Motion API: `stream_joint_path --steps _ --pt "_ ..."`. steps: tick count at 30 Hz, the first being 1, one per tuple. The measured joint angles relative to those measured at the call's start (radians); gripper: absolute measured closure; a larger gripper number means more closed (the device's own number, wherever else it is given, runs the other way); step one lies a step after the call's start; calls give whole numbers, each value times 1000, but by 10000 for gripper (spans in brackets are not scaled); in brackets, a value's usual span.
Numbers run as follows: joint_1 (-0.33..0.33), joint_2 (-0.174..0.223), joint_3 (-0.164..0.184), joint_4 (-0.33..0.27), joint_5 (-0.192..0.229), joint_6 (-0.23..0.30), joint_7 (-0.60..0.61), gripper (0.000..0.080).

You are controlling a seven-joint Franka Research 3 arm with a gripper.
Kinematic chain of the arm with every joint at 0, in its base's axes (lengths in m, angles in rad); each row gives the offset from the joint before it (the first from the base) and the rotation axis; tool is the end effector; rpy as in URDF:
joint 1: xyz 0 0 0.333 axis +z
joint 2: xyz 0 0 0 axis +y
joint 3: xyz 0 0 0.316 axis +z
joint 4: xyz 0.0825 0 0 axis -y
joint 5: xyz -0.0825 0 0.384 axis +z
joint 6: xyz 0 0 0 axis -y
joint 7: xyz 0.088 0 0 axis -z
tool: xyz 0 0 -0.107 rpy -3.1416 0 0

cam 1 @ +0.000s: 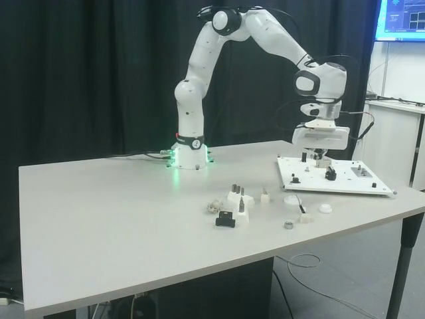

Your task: Insert BNC.

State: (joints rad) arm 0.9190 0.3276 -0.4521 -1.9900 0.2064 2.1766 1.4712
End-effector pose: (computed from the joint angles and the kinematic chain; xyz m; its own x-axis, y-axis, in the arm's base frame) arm 0.5205 0.2807 0.3051 0.4368 -0.8992 -0.0255 -0.8939 -0.4371 0.0994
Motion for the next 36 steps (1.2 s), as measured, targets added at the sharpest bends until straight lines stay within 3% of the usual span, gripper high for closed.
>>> stream_joint_path --steps 10,19,36 --pt "69 -18 0 -9 -20 -36 56 677" --pt "136 -52 0 -58 -23 -39 125 677" --pt "271 -62 1 -135 -44 70 171 677"
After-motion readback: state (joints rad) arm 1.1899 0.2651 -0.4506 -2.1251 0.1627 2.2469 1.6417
